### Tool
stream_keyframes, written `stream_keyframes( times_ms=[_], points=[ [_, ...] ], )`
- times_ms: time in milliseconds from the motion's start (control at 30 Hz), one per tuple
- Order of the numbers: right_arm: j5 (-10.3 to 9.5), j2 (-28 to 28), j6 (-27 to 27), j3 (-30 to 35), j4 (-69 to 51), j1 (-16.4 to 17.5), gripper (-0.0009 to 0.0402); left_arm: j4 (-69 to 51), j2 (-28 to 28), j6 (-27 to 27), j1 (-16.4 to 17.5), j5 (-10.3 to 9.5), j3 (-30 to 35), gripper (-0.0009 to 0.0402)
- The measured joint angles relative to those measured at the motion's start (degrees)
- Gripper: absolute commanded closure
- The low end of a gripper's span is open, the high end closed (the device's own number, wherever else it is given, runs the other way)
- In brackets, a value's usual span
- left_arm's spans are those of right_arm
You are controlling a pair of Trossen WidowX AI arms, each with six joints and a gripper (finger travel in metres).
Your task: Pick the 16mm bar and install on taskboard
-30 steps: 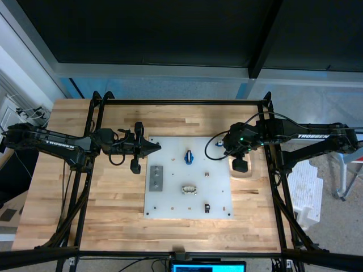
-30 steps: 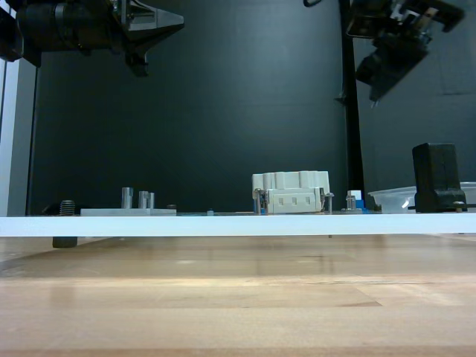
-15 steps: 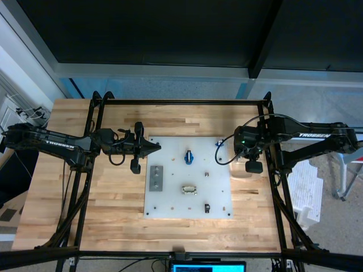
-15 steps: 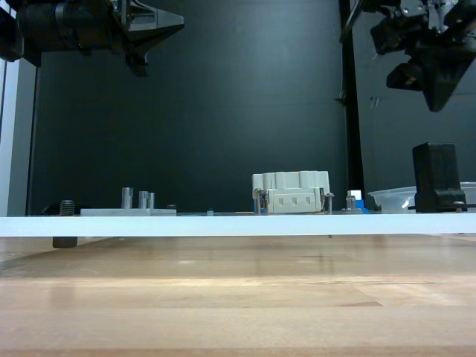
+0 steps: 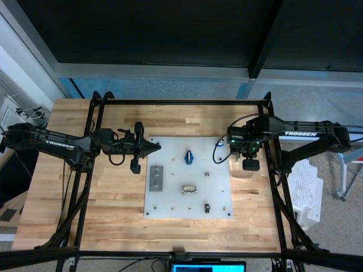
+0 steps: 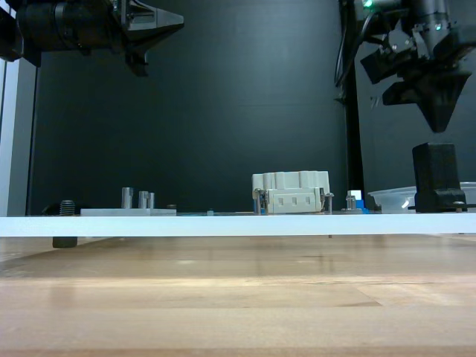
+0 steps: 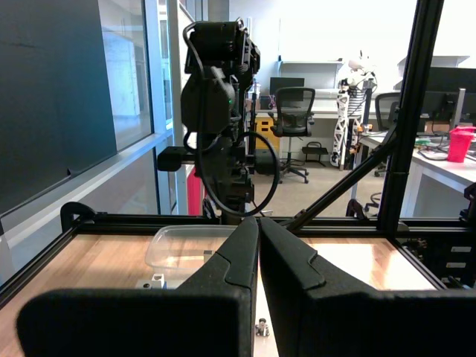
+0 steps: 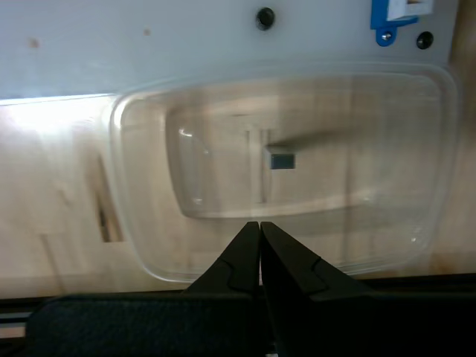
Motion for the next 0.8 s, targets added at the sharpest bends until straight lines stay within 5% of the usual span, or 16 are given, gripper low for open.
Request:
stream_keyframes(
  times_ms=[100,667,800],
  points=[
    [1.62,1.7,-0.8,0.0,0.2,-0.7,0.0374,0.0,0.0,0.0,0.0,0.00,0.0,0.0393],
    [1.62,5.5,-4.5,-4.0,6.8,-1.0,0.0249,0.0,0.0,0.0,0.0,0.00,0.0,0.0393],
    [2.95,5.4,-5.2,-5.9,8.5,-1.0,0.0220,0.0,0.0,0.0,0.0,0.00,0.0,0.0393]
  ],
)
